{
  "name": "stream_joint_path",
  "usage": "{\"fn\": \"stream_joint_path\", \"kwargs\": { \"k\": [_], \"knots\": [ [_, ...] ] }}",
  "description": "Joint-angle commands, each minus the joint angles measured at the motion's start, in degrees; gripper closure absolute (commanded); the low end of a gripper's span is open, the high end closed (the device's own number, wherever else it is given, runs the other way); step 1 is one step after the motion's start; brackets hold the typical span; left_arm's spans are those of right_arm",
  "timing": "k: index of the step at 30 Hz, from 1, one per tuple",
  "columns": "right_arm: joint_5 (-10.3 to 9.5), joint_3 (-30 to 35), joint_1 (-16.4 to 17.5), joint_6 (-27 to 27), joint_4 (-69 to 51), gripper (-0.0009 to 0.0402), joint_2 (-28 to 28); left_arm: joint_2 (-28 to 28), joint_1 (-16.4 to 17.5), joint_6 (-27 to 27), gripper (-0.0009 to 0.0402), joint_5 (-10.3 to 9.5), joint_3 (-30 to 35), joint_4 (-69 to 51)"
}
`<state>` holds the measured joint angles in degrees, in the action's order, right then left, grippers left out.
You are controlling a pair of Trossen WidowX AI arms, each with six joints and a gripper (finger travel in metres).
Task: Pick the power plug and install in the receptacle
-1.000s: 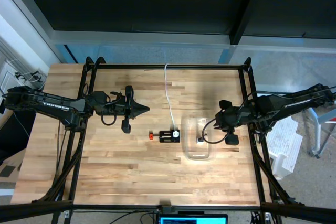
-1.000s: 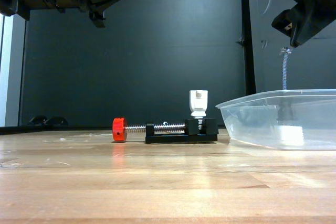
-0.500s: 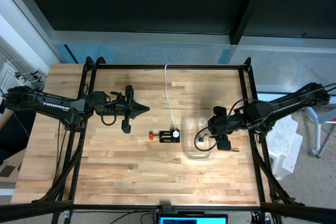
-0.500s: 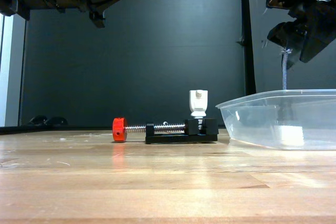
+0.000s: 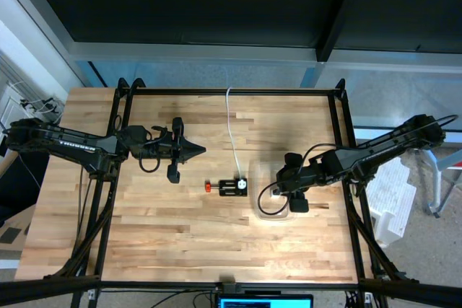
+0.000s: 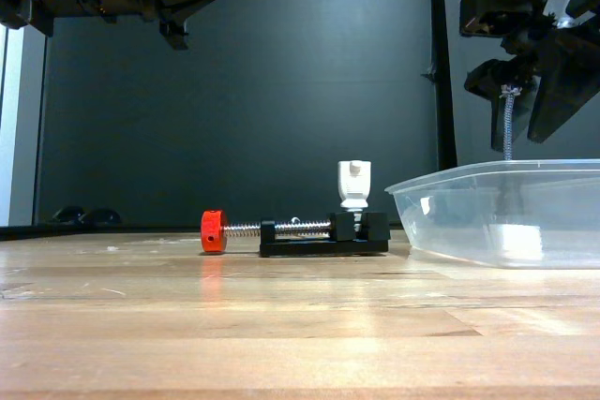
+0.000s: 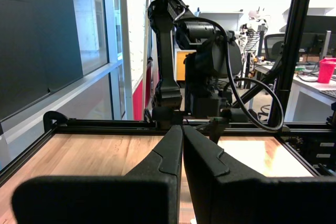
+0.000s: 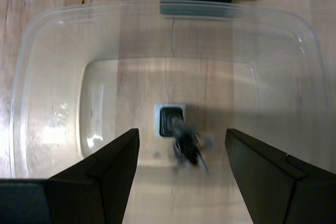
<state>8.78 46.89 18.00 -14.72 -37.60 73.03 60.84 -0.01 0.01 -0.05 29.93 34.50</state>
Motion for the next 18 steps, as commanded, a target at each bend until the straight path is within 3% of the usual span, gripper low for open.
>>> {"fn": "stream_joint_path", "kwargs": {
  "k": [1, 18],
  "knots": [
    [0.04, -0.9, 0.0, 0.1, 1.8, 0.0165, 0.8, 0.0, 0.0, 0.0, 0.0393, 0.02, 0.0, 0.0],
    [0.59, -3.3, 0.5, -0.1, 7.1, 0.0166, 3.3, 0.0, 0.0, 0.0, 0.0393, 0.02, 0.0, 0.0]
  ]
}}
